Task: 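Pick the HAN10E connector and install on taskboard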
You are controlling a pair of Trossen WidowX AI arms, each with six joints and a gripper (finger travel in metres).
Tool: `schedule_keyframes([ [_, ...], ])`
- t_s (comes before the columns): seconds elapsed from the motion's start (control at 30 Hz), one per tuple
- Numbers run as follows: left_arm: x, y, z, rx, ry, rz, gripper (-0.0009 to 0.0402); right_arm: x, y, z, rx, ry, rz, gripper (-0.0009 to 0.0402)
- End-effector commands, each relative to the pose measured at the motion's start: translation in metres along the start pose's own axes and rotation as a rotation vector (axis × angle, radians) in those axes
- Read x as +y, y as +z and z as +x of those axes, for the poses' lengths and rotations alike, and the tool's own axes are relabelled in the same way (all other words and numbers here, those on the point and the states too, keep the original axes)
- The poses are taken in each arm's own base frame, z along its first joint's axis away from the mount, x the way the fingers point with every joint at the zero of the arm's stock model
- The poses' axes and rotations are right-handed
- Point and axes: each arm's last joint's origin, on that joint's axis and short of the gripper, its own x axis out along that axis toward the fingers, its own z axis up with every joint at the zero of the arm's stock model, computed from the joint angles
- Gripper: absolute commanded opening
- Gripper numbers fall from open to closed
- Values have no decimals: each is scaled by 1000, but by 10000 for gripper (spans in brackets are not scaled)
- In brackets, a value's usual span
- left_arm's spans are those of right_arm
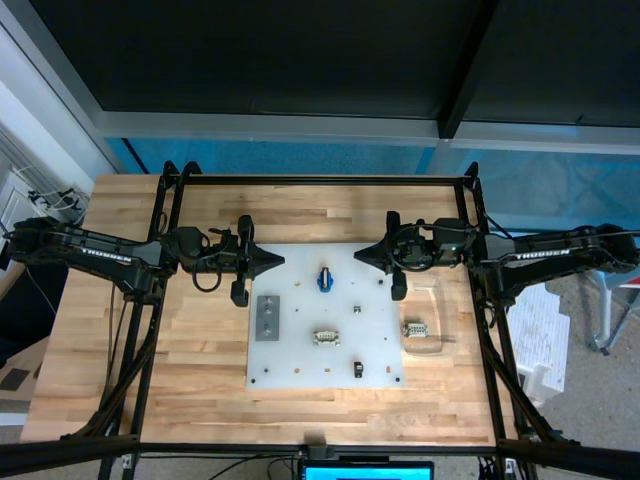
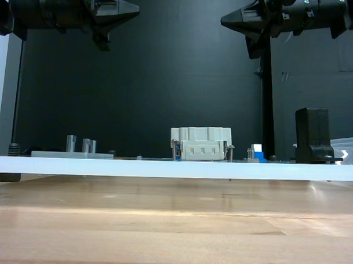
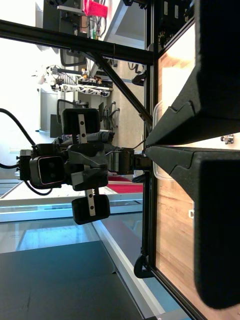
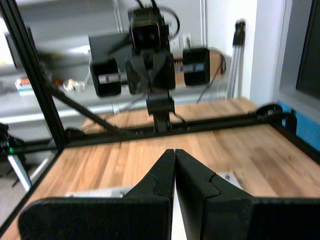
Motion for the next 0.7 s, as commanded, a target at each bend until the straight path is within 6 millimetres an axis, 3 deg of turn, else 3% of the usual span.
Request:
schedule_keyframes([
  [0.03, 0, 0, 0, 0, 0, 0, 1, 1, 4, 0, 105, -10, 3, 0],
  [0.7, 0, 0, 0, 0, 0, 0, 1, 28, 15, -32, 770, -11, 6, 0],
])
